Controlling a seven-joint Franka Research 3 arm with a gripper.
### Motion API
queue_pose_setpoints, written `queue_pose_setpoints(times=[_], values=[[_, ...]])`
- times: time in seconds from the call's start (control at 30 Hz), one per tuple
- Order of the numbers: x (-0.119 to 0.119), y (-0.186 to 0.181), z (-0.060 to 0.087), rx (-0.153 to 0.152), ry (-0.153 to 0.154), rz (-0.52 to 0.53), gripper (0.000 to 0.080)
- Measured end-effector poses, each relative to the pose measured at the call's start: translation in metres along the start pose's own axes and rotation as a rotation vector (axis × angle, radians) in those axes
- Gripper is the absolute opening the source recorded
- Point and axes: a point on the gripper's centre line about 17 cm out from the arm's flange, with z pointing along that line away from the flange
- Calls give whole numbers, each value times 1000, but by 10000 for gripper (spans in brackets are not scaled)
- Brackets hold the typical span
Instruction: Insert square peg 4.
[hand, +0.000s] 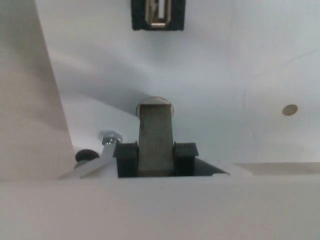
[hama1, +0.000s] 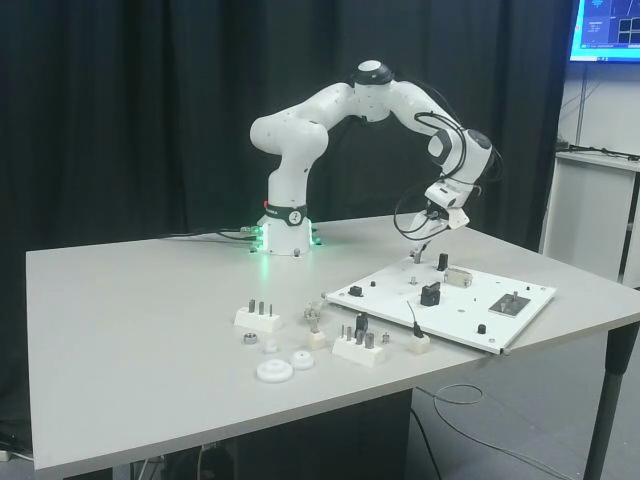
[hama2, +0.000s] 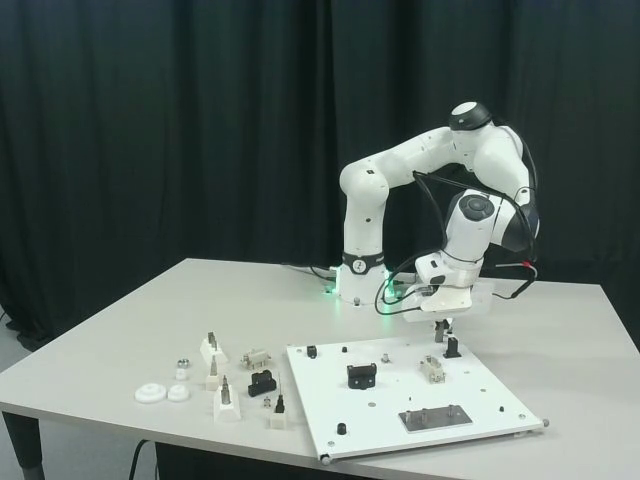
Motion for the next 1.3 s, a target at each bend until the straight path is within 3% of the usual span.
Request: queue_pose_setpoints(times=[1.3], values=[[-4,0,2,2,-4,5,150]])
